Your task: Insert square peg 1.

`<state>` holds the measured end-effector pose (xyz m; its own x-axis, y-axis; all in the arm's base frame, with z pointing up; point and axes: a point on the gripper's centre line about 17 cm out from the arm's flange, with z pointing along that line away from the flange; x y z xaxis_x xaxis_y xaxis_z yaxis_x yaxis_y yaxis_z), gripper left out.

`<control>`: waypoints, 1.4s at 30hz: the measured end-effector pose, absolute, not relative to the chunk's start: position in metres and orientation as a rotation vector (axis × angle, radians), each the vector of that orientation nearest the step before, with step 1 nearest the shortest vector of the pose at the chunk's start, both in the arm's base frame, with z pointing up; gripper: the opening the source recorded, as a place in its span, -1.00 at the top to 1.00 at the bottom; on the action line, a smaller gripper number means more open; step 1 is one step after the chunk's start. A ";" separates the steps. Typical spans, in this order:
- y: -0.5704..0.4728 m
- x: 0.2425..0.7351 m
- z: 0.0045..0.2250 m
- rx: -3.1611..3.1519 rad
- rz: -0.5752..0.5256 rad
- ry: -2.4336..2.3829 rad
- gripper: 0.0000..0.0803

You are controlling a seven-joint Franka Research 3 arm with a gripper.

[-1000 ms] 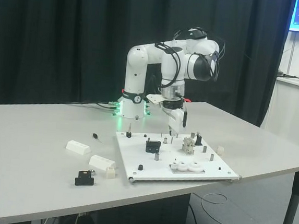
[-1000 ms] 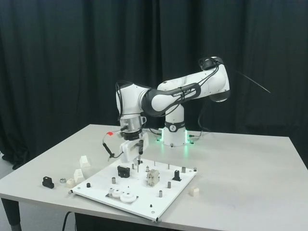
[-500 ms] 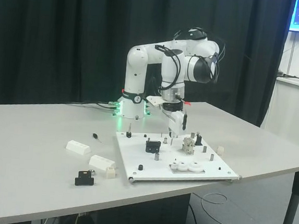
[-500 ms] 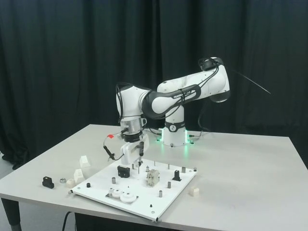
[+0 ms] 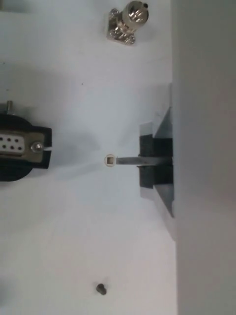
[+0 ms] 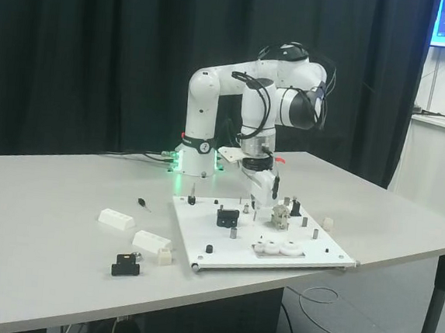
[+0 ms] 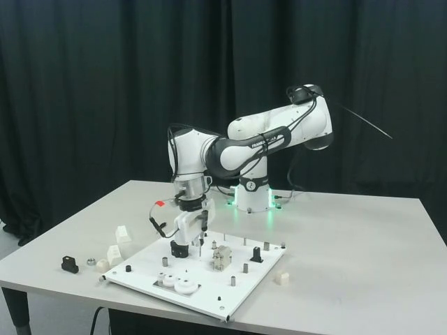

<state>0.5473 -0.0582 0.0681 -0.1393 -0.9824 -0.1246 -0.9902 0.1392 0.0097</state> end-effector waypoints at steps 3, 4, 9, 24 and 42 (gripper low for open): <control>-0.058 0.548 0.066 -2.002 0.137 2.304 0.92; -0.058 0.549 0.065 -2.002 0.138 2.305 0.92; -0.058 0.550 0.063 -2.004 0.141 2.307 0.92; -0.056 0.549 0.058 -1.995 0.150 2.322 0.92; -0.057 0.547 0.056 -1.990 0.156 2.338 0.92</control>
<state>0.5465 -0.0573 0.0559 -0.1604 -0.9801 -0.1171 -0.9870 0.1575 0.0334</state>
